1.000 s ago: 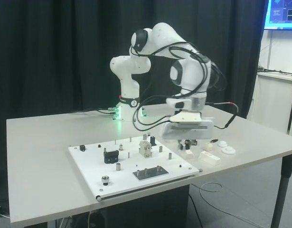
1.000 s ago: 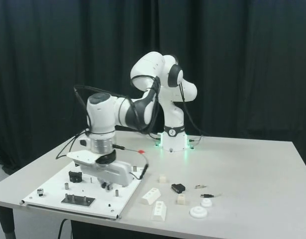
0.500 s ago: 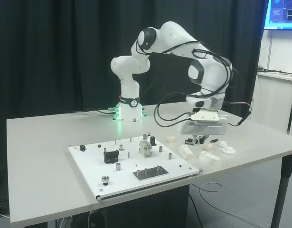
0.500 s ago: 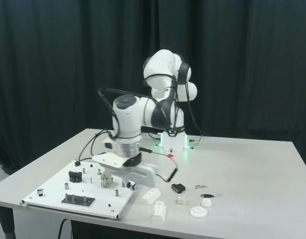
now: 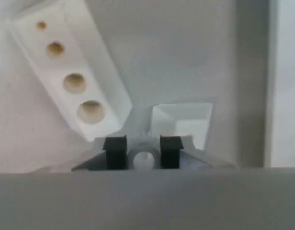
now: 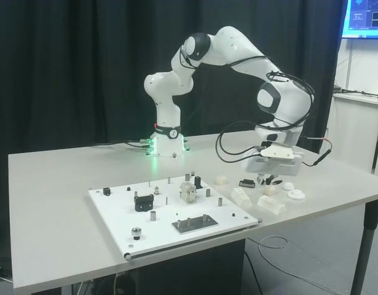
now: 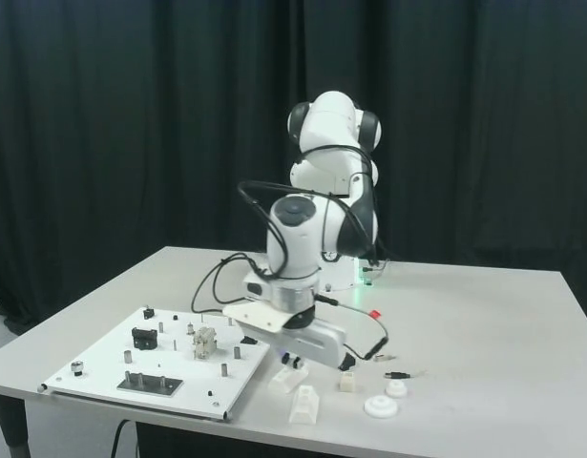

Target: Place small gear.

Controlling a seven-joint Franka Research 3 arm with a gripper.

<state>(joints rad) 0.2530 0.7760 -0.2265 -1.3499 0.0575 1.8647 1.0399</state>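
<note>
**Parts beside the board, claw over the blocks**

The board (image 6: 176, 212) lies on the surface (image 6: 59, 184) near its front edge. In the first room view the loose parts sit to the board's right: two blocks (image 6: 240, 196) and (image 6: 271, 204) side by side, a small cube (image 6: 221, 180) behind them, and two gears (image 6: 295, 195) and (image 6: 287, 185) farther right. The arm's base (image 6: 167, 144) stands behind the board. The claw (image 6: 267, 179) hangs over the blocks, between cube and gears.
</note>
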